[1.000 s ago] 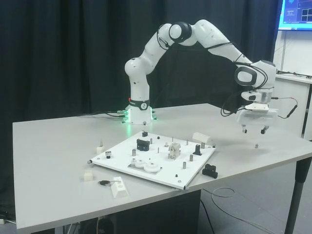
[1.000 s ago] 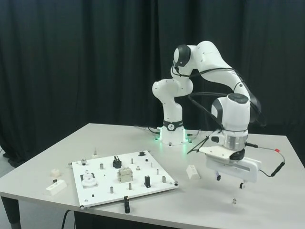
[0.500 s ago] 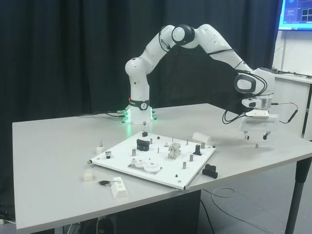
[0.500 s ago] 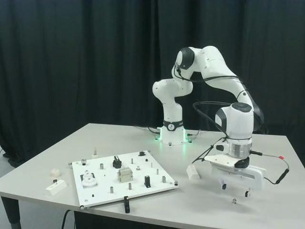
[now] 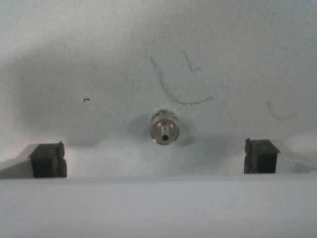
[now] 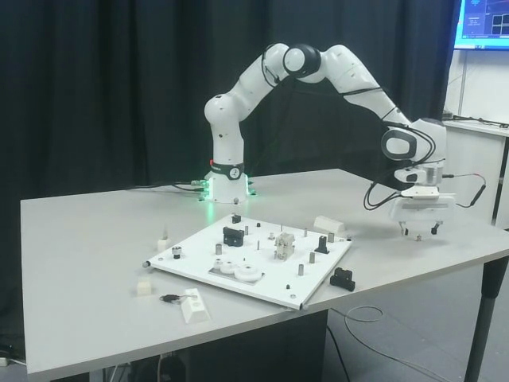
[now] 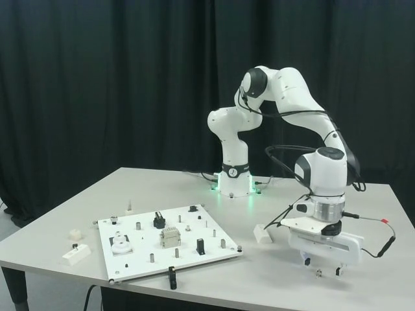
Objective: Pick BNC.
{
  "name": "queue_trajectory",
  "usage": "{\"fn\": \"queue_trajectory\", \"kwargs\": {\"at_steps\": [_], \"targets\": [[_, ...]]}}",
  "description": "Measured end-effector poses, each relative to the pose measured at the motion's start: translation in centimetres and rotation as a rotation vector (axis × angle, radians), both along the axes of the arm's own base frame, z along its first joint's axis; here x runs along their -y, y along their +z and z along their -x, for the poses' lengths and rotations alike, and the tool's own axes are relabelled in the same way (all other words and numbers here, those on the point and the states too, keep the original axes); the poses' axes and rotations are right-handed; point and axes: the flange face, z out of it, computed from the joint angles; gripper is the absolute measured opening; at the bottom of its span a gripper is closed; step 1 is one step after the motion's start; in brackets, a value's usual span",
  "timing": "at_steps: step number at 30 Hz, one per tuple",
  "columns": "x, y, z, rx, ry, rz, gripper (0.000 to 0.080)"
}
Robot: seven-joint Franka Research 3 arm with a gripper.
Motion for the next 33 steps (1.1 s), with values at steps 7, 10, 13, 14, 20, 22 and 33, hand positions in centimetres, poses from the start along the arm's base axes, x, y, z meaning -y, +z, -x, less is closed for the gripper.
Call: {"fn": "queue_trajectory", "kwargs": {"at_steps": [7, 10, 13, 14, 20, 22, 33], "targets": [[-0.1, -0.9, 0.0, 0.009, -0.006, 0.001, 0.08], [-0.1, -1.1, 0.0, 0.015, -0.009, 0.0, 0.08], [-0.1, -1.4, 0.0, 0.018, -0.012, 0.0, 0.08], [-0.1, -1.4, -0.1, 0.018, -0.013, 0.0, 0.08], [-0.1, -1.6, -0.1, 0.023, -0.015, -0.001, 0.08], [0.0, -1.6, -0.1, 0.023, -0.016, 0.0, 0.08], [0.1, -1.6, -0.2, 0.023, -0.017, 0.001, 0.0496]]}}
